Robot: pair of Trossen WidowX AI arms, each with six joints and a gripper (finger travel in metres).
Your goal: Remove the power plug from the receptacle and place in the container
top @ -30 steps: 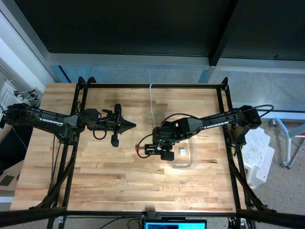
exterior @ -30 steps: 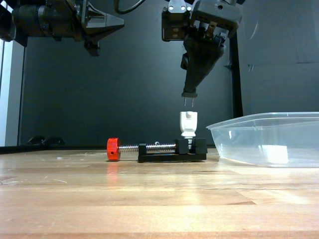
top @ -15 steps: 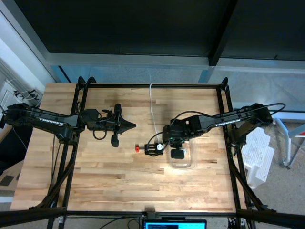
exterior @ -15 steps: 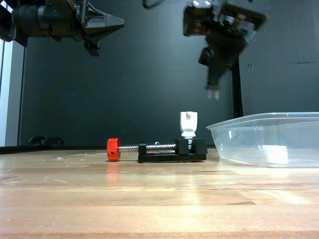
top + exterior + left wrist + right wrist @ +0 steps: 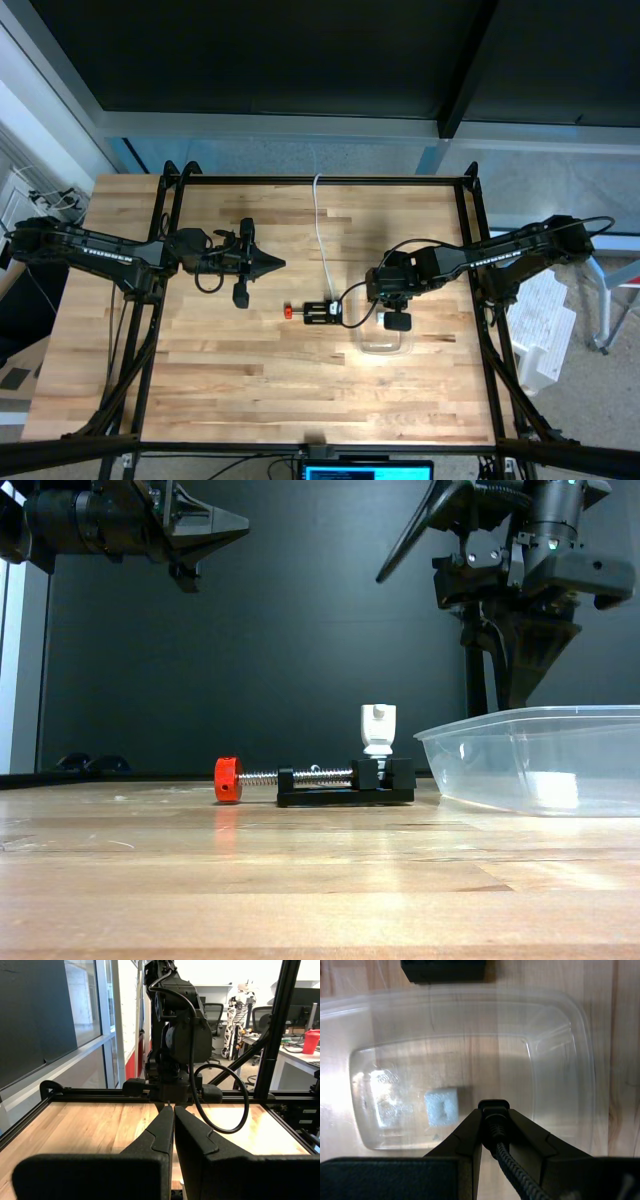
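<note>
Left fingers [image 5: 160, 1130] are pressed together, holding nothing, parked high over the left of the worktop [image 5: 200, 380] and well apart from the work.

Mid-board: the vise [image 5: 345, 780] with the red knob [image 5: 228, 779] holds the white receptacle [image 5: 378, 725] upright. Its socket is empty, so the pull-out looks done.

Right fingers [image 5: 467, 1140] are closed narrow on the power plug [image 5: 493, 1106], with its cord [image 5: 507, 1162] trailing back between them. I hang over the container [image 5: 500, 770]. The plug is above the tray floor, just beside a small white cube [image 5: 441, 1106] lying in it.

Step in hand, as I judge it: the drop. Best to come down a little so the plug clears the rim, then open wide and let the cord fall inside too. The cord is the part likely to drape over an edge.

Room: the plug sits well inside all four walls in the wrist view, so there is margin on every side. The vise stands just outside the tray's left rim, so I should lift straight up after release, not sweep left. There is open worktop nearer the camera and to the right.
</note>
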